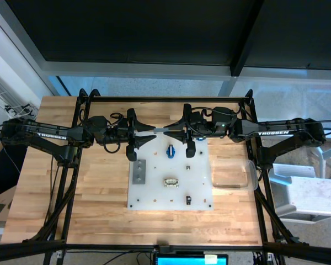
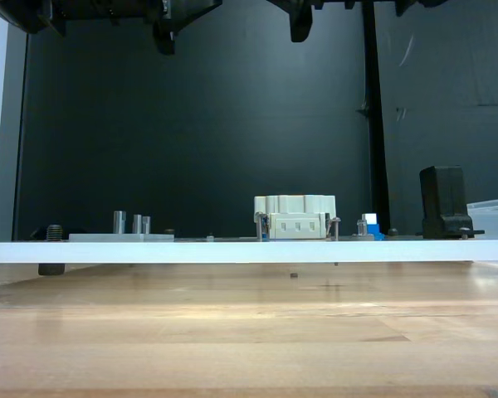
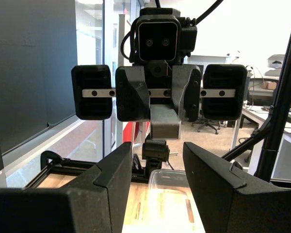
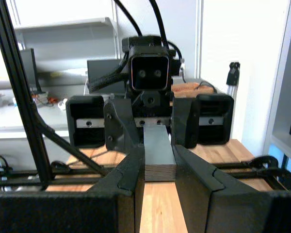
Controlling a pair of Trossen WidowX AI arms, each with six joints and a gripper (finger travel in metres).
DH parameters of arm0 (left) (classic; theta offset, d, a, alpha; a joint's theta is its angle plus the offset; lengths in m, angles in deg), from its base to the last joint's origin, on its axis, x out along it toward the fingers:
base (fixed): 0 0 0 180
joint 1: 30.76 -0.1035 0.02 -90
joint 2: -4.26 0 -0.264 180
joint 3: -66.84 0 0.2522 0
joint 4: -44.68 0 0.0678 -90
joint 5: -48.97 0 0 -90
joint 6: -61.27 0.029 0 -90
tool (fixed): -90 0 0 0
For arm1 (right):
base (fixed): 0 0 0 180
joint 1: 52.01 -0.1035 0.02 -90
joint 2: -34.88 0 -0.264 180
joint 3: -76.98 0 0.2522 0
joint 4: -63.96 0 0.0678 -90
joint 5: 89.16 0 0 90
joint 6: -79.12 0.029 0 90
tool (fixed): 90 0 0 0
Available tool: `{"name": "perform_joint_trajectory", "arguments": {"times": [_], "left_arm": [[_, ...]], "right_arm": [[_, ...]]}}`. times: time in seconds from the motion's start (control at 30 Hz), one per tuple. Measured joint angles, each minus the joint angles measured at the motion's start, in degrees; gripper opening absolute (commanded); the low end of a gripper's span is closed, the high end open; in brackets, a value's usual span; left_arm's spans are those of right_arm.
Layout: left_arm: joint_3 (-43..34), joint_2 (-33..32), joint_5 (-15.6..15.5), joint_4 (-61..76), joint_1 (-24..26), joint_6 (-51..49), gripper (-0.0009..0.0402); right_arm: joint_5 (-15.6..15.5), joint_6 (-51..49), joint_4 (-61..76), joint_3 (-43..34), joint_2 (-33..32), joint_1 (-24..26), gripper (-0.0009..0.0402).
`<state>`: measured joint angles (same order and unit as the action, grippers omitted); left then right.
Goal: Pick the 16mm bar and place in it's hole on the taskboard
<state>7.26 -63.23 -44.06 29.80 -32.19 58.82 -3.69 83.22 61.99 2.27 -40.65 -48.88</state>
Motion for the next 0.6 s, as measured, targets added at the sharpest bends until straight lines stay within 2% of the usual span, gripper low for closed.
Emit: {"name": "perform_joint_trajectory", "arguments": {"times": [0.3,0.5,0.6], "left_arm": [[0.0,0.0,0.15,0.04,0.0,0.0,0.015],[0.0,0.0,0.15,0.04,0.02,0.0,0.0149],[0.0,0.0,0.15,0.04,0.04,0.0,0.015]], "right_arm": [[0.61,-0.26,10.8,-0.39,3.52,-0.76,0.0],[6.62,-3.45,31.3,-7.08,3.85,-3.39,0.0],[7.98,-3.17,42.16,-10.99,3.78,-4.92,0.0]]}}
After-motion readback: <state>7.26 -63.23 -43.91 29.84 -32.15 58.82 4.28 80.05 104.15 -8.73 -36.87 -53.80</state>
